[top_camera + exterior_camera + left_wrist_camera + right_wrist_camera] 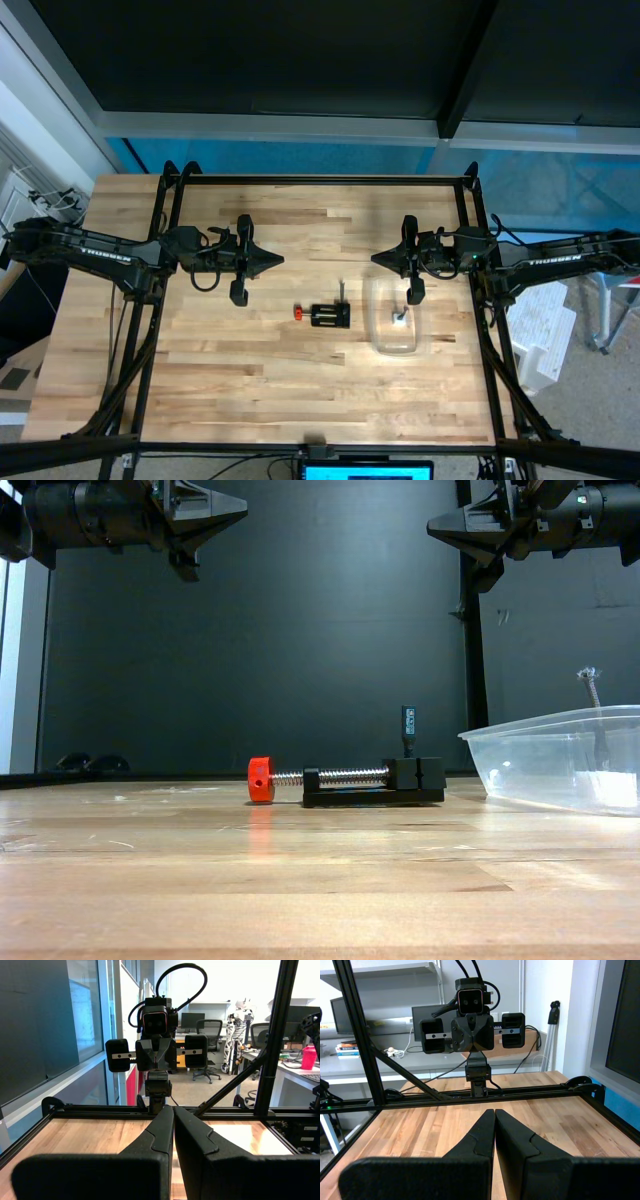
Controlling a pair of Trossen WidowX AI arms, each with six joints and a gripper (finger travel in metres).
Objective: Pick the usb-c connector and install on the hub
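Your clear plastic tray [390, 346] holds a pale grey square piece [399, 317], black red-knobbed hub [330, 315] mid-frame, well below left gripper [278, 260], right gripper [377, 259], both closed.

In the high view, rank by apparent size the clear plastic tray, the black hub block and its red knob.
1. Clear plastic tray
2. Black hub block
3. Red knob, smallest

The left gripper and right gripper, both shut, hover above the table at its left and right.
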